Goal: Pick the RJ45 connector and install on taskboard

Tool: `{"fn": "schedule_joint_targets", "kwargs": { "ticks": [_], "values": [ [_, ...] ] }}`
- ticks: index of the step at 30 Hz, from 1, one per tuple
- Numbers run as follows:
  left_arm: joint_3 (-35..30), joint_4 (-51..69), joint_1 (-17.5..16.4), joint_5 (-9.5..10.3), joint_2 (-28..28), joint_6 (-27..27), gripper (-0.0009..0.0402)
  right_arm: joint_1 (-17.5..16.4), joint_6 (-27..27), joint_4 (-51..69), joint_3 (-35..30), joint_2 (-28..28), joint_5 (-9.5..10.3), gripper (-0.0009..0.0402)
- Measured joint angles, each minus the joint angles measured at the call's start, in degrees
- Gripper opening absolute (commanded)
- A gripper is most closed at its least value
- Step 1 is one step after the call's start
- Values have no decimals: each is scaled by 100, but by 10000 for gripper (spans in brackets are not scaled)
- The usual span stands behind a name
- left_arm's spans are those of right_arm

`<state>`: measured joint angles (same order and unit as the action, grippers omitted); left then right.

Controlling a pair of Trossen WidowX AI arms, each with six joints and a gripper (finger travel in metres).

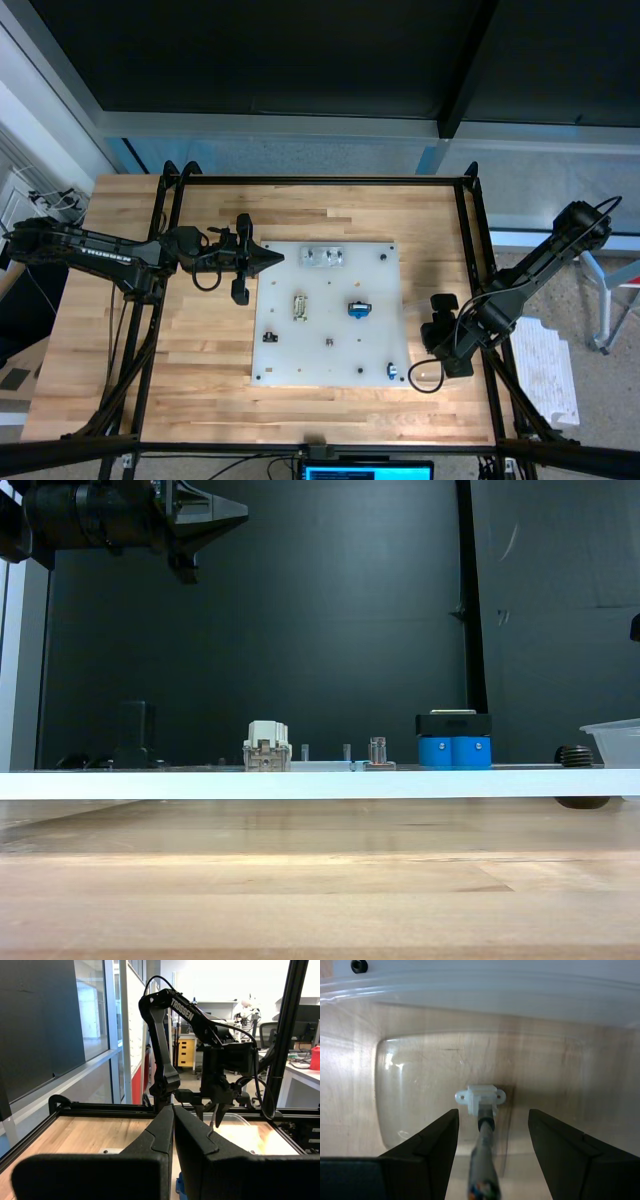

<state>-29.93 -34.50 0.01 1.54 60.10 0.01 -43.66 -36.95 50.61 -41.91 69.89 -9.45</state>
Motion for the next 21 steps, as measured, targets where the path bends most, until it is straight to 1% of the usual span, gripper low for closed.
{"fn": "schedule_joint_targets", "kwargs": {
  "ticks": [9,21],
  "values": [
    [0,-2,0,0,0,0,0,-20,24,-90,50,0,31,146],
    [-2,-2,0,2,0,0,0,-26,24,-142,57,0,50,85]
  ]
}}
